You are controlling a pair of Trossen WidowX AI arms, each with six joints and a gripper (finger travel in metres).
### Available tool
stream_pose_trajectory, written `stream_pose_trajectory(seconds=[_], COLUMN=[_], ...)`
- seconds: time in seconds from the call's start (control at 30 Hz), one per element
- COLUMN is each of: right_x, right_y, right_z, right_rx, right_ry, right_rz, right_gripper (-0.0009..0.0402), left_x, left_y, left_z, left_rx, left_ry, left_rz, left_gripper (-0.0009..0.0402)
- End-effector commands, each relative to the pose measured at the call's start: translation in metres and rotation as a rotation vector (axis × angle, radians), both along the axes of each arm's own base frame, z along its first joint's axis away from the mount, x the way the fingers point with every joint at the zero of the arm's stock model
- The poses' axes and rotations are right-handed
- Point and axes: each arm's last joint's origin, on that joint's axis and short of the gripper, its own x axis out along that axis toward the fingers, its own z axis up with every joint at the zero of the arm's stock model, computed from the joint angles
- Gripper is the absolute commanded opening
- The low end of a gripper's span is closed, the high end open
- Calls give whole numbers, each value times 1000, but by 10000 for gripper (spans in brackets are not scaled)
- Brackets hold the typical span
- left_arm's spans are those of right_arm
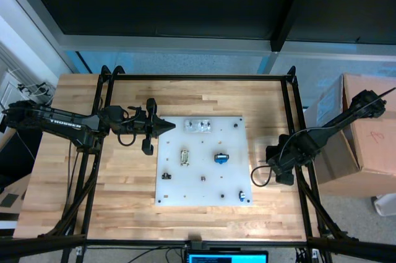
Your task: Remove the RJ45 connector from the taskboard and place in the container
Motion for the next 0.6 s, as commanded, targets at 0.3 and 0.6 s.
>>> stream_pose_trajectory(seconds=[0.3, 0.6], right_x=[-1, -1], right_y=[-1, -1], right_z=[12, 11], right_rx=[-7, -9], right_ry=[16, 15], right_rz=[6, 6], right_gripper=[210, 204], left_x=[0, 0], left_y=[0, 0], left_z=[0, 0], left_rx=[0, 0], left_ry=[0, 0], left_rz=[0, 0], left_gripper=[0, 0])
